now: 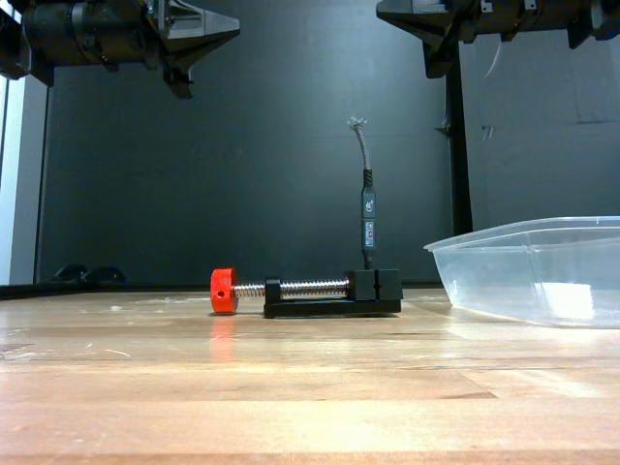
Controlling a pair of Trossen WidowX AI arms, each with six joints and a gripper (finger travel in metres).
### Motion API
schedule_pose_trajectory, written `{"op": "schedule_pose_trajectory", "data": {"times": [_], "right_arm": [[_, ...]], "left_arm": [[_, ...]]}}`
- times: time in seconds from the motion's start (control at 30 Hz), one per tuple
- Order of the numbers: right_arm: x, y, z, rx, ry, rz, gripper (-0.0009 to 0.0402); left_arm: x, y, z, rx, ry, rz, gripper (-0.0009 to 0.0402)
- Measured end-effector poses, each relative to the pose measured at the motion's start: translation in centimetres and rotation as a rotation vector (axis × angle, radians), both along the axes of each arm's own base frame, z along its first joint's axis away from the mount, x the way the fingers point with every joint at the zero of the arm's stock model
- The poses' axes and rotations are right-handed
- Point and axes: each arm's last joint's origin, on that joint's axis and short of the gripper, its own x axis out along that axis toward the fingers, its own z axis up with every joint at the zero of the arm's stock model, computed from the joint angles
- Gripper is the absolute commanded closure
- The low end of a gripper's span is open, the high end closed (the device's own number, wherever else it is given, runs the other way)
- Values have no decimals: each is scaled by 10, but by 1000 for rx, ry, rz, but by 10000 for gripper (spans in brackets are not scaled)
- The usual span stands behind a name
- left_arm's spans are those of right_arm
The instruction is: Pick the usb-c connector and install on the hub
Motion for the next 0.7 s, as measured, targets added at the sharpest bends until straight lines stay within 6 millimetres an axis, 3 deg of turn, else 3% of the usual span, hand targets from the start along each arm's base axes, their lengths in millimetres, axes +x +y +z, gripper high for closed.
{"op": "schedule_pose_trajectory", "data": {"times": [0.7], "right_arm": [[-2,0,-10,8,-8,-4,393]], "left_arm": [[0,0,0,0,1,0,393]]}}
